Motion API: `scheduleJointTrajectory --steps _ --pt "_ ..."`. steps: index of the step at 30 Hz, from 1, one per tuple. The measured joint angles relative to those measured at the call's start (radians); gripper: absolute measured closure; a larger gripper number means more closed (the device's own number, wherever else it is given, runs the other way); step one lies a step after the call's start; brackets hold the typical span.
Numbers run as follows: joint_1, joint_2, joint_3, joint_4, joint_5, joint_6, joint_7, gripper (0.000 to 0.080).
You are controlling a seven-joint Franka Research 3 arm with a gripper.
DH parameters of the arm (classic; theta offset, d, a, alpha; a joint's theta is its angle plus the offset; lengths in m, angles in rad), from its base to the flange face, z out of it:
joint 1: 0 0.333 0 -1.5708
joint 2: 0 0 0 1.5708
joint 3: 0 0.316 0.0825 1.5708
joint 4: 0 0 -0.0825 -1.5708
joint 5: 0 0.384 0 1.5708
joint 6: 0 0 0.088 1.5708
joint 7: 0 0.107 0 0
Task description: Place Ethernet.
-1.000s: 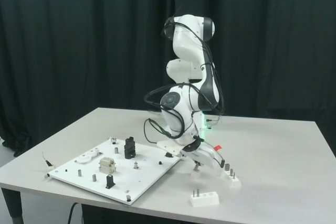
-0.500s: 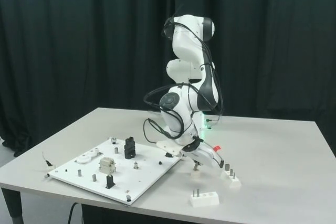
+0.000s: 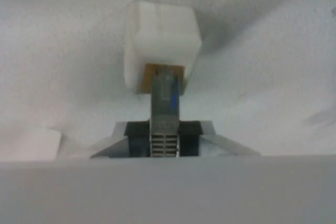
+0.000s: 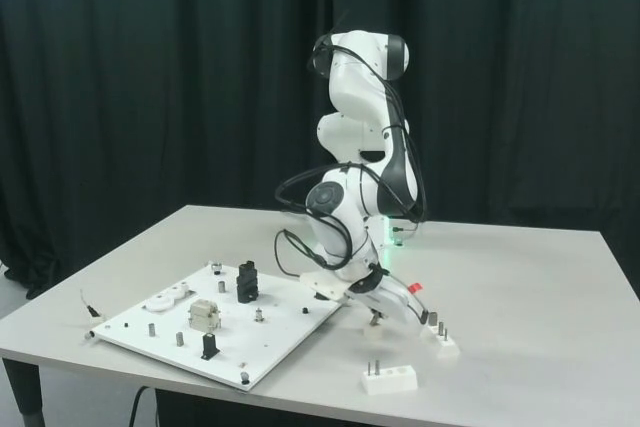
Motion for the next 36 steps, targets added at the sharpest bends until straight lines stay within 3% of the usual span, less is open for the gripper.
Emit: scheduleJointTrajectory --steps 7,8,14,15,16,17,24,36 --pt "0.0 0.003 0.0 0.002 0.0 0.009 0.0 0.0702" --pt "0.0 0.003 0.0 0.003 0.0 0.011 0.0 0.0429" --pt "0.0 0.003 -0.001 0.019 0.0 0.012 0.0 0.0429" --pt "0.0 0.003 -0.001 0.023 0.0 0.012 0.0 0.0122" --pt "0.0 0.003 -0.001 0.027 -0.001 0.011 0.0 0.0122" --pt "0.0 0.003 -0.001 0.031 -0.002 0.011 0.0 0.0027" --pt "0.0 0.003 -0.002 0.072 -0.02 -0.017 0.0 0.0006" --pt "0.006 0.002 -0.001 0.162 -0.053 -0.116 0.01 0.0003"
